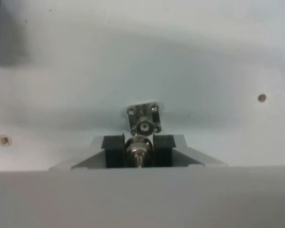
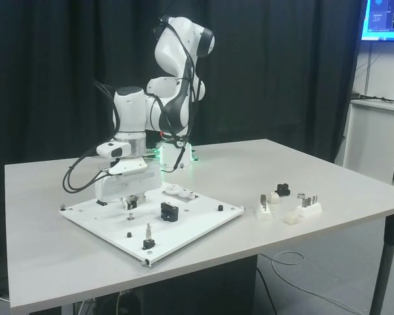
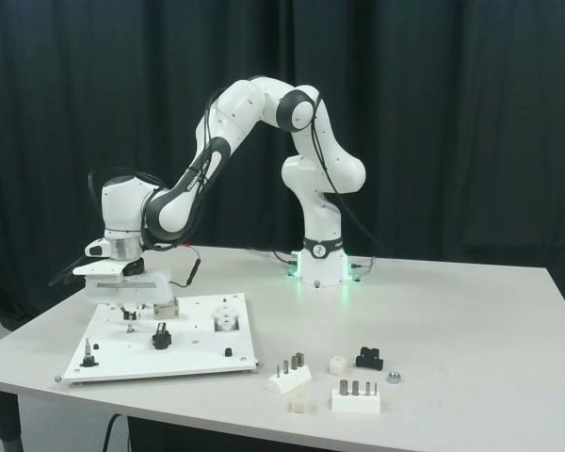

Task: Insert BNC.

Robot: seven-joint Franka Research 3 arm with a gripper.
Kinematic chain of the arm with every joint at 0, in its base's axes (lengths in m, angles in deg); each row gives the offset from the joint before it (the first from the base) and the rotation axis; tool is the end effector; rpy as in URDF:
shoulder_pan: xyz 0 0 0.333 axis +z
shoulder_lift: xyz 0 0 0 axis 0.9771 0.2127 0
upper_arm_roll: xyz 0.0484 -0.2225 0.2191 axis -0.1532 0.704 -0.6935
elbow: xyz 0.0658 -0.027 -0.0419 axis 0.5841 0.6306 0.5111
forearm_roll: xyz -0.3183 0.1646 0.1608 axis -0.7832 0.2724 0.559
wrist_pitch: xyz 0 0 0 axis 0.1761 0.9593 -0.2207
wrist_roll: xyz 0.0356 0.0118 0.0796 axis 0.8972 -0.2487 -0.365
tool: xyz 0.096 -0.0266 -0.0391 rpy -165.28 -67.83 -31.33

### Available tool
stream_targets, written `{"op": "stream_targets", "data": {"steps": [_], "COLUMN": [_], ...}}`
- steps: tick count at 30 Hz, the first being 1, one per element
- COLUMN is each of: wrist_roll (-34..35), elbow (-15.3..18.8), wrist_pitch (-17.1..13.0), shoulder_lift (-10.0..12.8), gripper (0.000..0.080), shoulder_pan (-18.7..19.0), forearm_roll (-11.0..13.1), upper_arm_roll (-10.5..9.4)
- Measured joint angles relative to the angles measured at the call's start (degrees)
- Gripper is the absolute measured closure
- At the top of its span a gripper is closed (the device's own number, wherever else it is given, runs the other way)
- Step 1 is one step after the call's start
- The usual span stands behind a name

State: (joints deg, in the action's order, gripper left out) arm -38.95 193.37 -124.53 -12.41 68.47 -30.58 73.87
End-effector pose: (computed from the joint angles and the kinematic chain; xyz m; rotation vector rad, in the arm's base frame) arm 0.5150 -0.3746 0.2294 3.0131 -0.8423 0.0439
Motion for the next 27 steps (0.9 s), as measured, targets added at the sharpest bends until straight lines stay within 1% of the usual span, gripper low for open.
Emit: {"op": "stream_targets", "data": {"steps": [18, 27], "wrist_roll": [1.03, 1.52], "elbow": [-1.72, -2.04], "wrist_pitch": [0.04, 0.17], "shoulder_lift": [1.99, 2.24], "gripper": [0.0682, 0.0682], "shoulder_pan": [0.00, 0.00], "forearm_roll": [0.11, 0.11], "upper_arm_roll": [-0.24, -0.16]}}
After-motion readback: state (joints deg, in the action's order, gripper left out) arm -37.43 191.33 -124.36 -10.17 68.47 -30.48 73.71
